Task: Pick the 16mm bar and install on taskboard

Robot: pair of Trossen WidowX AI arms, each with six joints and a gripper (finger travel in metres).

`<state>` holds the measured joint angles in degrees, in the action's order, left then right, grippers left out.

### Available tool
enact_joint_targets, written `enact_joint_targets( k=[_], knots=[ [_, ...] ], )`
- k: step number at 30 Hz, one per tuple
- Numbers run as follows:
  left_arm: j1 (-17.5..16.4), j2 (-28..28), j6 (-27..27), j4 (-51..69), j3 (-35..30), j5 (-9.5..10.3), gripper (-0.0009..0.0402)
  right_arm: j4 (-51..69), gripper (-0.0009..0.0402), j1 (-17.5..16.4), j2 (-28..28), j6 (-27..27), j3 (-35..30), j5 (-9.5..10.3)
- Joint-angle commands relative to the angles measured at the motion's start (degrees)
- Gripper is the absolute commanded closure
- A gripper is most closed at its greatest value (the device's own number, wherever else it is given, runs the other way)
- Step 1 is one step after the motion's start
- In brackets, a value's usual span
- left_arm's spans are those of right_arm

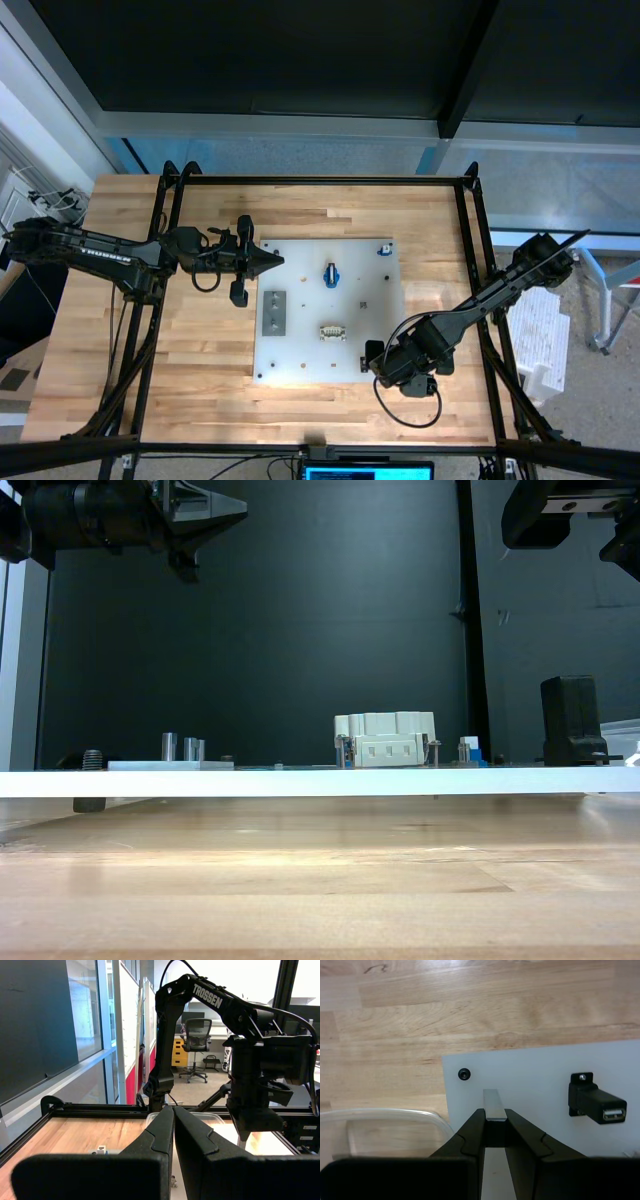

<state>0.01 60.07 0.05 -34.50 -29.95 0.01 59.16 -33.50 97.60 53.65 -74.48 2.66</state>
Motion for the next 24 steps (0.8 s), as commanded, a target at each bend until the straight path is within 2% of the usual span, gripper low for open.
enact_joint_targets(
  k=[1,10,14,24],
  knots=[
    [0.0,0.0,0.0,0.0,0.0,0.0,0.0393,0.1,0.0393,0.0,0.4,0.9,0.1,-0.04],
    [0.0,0.0,0.0,0.0,0.0,0.0,0.0393,1.3,0.0393,0.1,2.3,1.4,-1.0,-0.28],
    [0.0,0.0,0.0,0.0,0.0,0.0,0.0393,1.7,0.0393,0.1,2.7,1.5,-1.6,-1.86],
    [0.0,0.0,0.0,0.0,0.0,0.0,0.0393,1.0,0.0393,0.1,3.5,1.5,-1.9,-1.81]
  ],
)
